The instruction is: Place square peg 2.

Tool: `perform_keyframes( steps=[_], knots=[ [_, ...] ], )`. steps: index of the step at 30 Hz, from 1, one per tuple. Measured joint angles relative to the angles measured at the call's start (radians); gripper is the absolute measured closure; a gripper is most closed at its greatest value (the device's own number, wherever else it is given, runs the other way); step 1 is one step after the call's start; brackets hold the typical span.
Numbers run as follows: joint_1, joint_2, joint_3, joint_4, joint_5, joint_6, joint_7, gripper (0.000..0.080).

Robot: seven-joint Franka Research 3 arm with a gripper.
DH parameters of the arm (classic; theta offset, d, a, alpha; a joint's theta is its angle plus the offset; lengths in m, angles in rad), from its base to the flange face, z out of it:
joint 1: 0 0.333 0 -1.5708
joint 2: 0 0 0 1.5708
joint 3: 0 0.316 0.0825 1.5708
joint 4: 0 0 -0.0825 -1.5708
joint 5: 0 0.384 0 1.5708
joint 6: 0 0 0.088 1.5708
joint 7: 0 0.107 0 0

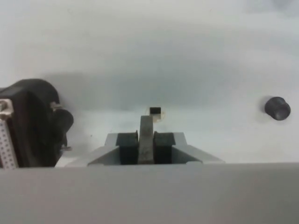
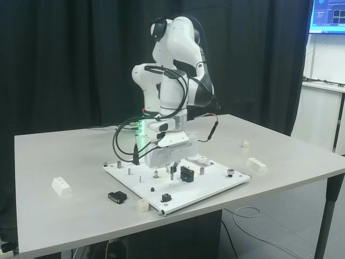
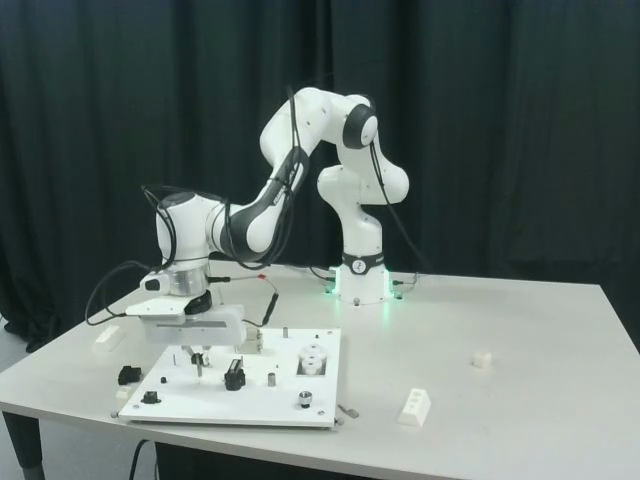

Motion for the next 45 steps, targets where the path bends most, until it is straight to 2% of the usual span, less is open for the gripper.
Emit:
perform_keyframes(
  steps=[10, 45],
  knots=[
    [0.0, -0.007, -0.001, 0.012, -0.015, -0.015, 0.013, 0.0738],
    [0.0, -0.007, -0.01, 0.021, -0.029, -0.01, 0.026, 0.0738]
  ],
)
